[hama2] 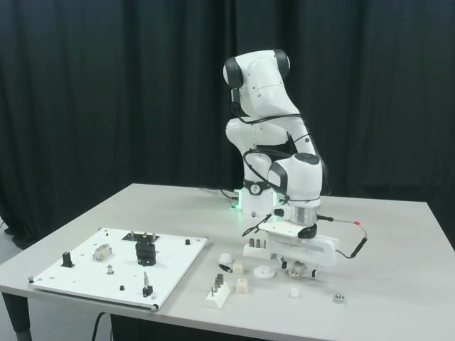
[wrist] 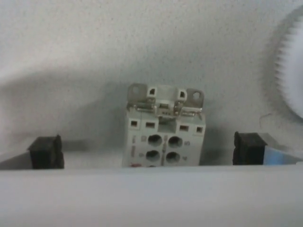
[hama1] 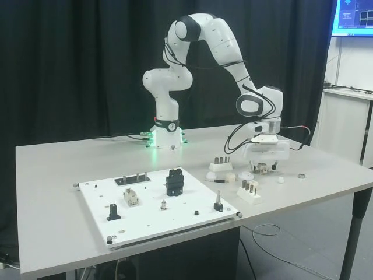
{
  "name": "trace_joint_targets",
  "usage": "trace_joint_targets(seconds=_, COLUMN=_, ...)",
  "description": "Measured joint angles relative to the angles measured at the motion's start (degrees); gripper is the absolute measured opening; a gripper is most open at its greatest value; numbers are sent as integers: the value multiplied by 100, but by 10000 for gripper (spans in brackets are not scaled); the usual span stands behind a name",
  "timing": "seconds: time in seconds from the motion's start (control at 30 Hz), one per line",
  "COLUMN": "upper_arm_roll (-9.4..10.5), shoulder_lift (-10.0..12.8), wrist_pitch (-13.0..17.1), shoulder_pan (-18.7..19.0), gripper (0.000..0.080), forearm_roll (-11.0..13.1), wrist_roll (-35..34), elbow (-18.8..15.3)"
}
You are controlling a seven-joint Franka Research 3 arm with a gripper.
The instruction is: Pick waterproof.
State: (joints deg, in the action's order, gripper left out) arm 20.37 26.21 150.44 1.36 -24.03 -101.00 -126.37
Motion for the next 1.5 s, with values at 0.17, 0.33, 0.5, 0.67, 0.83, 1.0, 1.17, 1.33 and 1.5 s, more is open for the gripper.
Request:
trace_joint_targets(seconds=0.17, upper_arm_roll=-19, shoulder_lift=1, wrist_pitch=9, shoulder_pan=0, gripper=798, forearm_roll=0, wrist_roll=0, elbow=0)
trace_joint_targets(seconds=0.33, upper_arm_roll=-37, shoulder_lift=1, wrist_pitch=14, shoulder_pan=0, gripper=686, forearm_roll=9, wrist_roll=-40, elbow=1)
trace_joint_targets(seconds=0.5, upper_arm_roll=-45, shoulder_lift=1, wrist_pitch=14, shoulder_pan=0, gripper=686, forearm_roll=33, wrist_roll=-75, elbow=1)
trace_joint_targets(seconds=0.67, upper_arm_roll=-48, shoulder_lift=0, wrist_pitch=13, shoulder_pan=0, gripper=372, forearm_roll=36, wrist_roll=-75, elbow=1)
trace_joint_targets(seconds=0.83, upper_arm_roll=-48, shoulder_lift=1, wrist_pitch=13, shoulder_pan=2, gripper=316, forearm_roll=36, wrist_roll=-72, elbow=1)
trace_joint_targets(seconds=1.0, upper_arm_roll=-48, shoulder_lift=1, wrist_pitch=13, shoulder_pan=8, gripper=316, forearm_roll=35, wrist_roll=-68, elbow=7)
trace_joint_targets(seconds=1.17, upper_arm_roll=-48, shoulder_lift=-1, wrist_pitch=10, shoulder_pan=14, gripper=317, forearm_roll=35, wrist_roll=-67, elbow=46)
trace_joint_targets(seconds=1.33, upper_arm_roll=-48, shoulder_lift=-31, wrist_pitch=-19, shoulder_pan=15, gripper=317, forearm_roll=35, wrist_roll=-66, elbow=70)
trace_joint_targets(seconds=1.5, upper_arm_roll=-48, shoulder_lift=-83, wrist_pitch=-76, shoulder_pan=15, gripper=316, forearm_roll=35, wrist_roll=-66, elbow=74)
